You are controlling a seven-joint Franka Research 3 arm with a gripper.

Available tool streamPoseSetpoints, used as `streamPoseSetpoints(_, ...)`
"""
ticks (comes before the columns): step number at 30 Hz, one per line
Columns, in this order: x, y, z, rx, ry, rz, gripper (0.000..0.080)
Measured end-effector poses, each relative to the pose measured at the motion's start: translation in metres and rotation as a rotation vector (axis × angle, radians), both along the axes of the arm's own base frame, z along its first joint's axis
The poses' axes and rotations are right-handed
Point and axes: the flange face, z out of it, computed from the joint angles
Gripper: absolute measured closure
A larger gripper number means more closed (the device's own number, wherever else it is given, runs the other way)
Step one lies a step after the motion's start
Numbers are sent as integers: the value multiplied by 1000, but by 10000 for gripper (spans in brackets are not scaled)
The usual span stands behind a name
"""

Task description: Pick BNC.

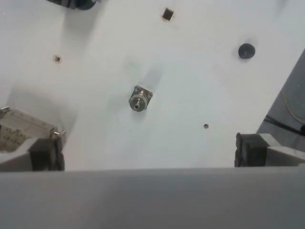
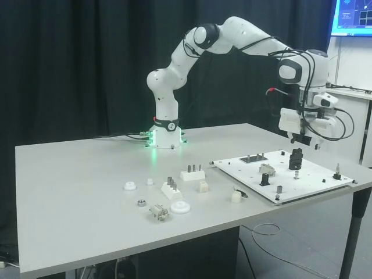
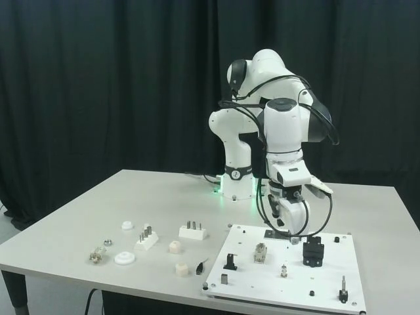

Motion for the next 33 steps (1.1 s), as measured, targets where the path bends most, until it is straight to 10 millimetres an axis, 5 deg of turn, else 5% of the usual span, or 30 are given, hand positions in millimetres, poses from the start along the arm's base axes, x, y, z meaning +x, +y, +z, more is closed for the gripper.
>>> streamPoseSetpoints(33,9,-14,43,-17,3,-39,3)
